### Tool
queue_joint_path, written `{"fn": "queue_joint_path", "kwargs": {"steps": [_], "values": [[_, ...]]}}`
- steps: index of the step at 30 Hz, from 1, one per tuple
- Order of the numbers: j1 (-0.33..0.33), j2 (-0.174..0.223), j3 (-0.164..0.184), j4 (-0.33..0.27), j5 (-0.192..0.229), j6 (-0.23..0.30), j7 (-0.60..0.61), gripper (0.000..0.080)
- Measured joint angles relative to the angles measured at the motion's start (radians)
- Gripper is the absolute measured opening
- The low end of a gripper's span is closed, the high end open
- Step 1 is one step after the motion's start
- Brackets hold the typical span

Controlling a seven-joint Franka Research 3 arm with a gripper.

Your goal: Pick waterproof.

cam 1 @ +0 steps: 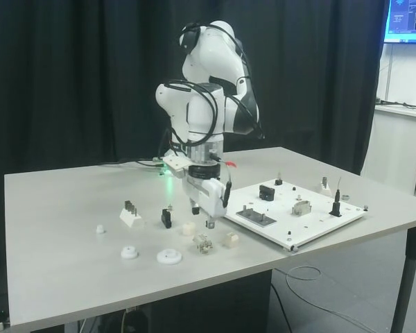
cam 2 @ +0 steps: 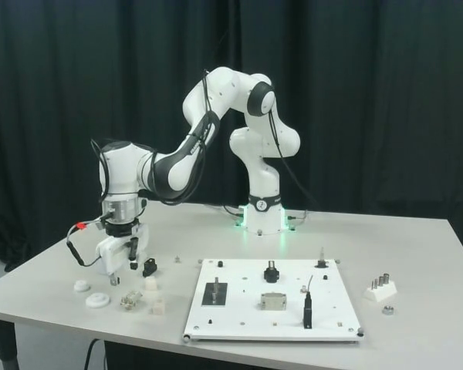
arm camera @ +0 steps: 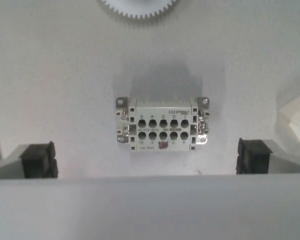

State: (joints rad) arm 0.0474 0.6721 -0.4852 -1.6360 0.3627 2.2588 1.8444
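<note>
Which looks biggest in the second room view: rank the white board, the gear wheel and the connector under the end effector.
1. White board, by far.
2. Gear wheel.
3. Connector, slightly smaller than the gear wheel; they lie side by side, so nearness hardly matters.

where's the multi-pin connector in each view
Wrist view: the connector lies centred between the claw's fingertips.
First room view: connector near the table's front edge, below the claw.
Second room view: connector below the claw.
Shared landmark: the white gear beside it.
</note>
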Motion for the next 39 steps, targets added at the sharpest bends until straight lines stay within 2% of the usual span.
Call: {"fn": "queue_joint_path", "kwargs": {"steps": [16,39], "values": [[0.001,0.042,0.011,0.016,0.0,0.001,0.069,0.08],[-0.013,0.09,0.026,0.015,0.002,0.037,0.07,0.08]]}}
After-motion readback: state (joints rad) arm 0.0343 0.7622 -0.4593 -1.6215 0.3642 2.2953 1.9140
